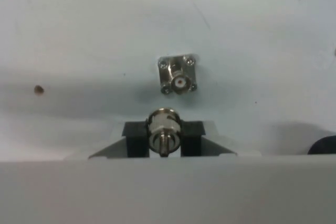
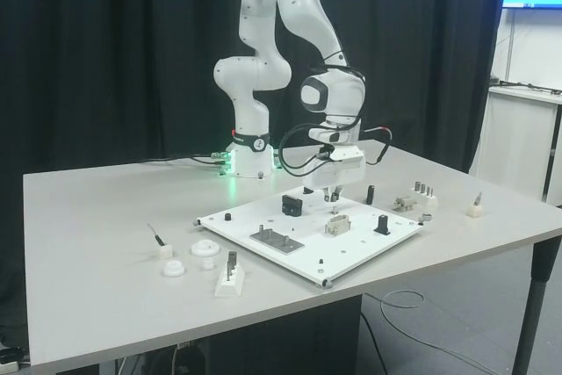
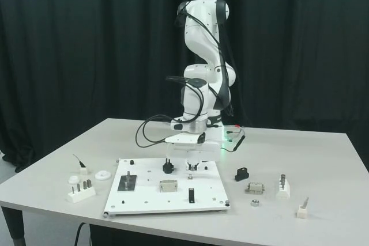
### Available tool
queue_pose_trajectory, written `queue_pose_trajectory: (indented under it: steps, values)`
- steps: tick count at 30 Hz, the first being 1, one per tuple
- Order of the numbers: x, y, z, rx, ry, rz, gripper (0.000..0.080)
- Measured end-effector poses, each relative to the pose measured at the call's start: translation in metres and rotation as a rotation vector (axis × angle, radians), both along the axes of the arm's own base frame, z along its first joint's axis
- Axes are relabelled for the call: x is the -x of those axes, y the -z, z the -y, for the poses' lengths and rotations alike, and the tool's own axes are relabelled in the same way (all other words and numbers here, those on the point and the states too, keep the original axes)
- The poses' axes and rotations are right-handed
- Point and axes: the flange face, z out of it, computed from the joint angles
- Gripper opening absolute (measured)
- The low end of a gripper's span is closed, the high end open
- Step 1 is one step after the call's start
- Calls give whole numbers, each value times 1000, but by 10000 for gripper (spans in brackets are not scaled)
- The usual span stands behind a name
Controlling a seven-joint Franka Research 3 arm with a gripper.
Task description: Insert BNC.
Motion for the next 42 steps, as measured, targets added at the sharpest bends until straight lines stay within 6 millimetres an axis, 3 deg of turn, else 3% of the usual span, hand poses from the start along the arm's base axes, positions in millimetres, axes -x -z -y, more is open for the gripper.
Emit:
queue_pose_trajectory:
  steps: [42]
  values:
    - [-5,-12,4,5,29,22,124]
